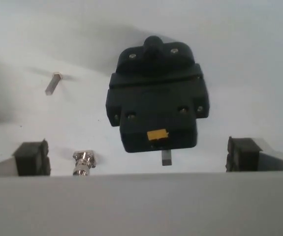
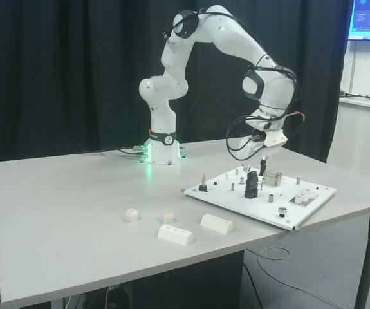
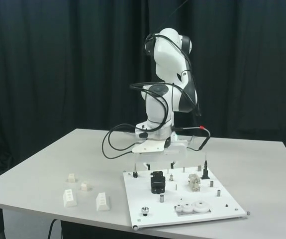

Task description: Remove D-SUB.

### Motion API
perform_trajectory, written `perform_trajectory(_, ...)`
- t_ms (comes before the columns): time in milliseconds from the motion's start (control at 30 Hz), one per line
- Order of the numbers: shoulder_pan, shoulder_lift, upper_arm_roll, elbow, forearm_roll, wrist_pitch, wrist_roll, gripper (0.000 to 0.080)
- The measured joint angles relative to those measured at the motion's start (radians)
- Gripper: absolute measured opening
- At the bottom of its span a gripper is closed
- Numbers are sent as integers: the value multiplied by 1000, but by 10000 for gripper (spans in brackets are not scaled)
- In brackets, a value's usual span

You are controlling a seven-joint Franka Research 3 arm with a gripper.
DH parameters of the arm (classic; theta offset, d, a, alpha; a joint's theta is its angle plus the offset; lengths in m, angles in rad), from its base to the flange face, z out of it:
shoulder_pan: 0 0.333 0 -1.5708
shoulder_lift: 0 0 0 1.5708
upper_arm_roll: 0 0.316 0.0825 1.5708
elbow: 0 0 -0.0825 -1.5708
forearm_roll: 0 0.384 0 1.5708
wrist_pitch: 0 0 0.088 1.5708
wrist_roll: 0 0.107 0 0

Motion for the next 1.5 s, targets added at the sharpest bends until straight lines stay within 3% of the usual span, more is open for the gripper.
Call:
perform_trajectory(433, 3, -47, 15, -140, 11, 161, 0, 800)
perform_trajectory(867, 5, -59, 15, -193, 11, 265, 0, 800)
perform_trajectory(1367, 4, -59, 5, -202, 10, 295, -1, 800)
perform_trajectory(1400, 4, -59, 3, -202, 10, 295, -1, 662)
perform_trajectory(1500, 4, -59, -3, -202, 10, 295, -1, 662)
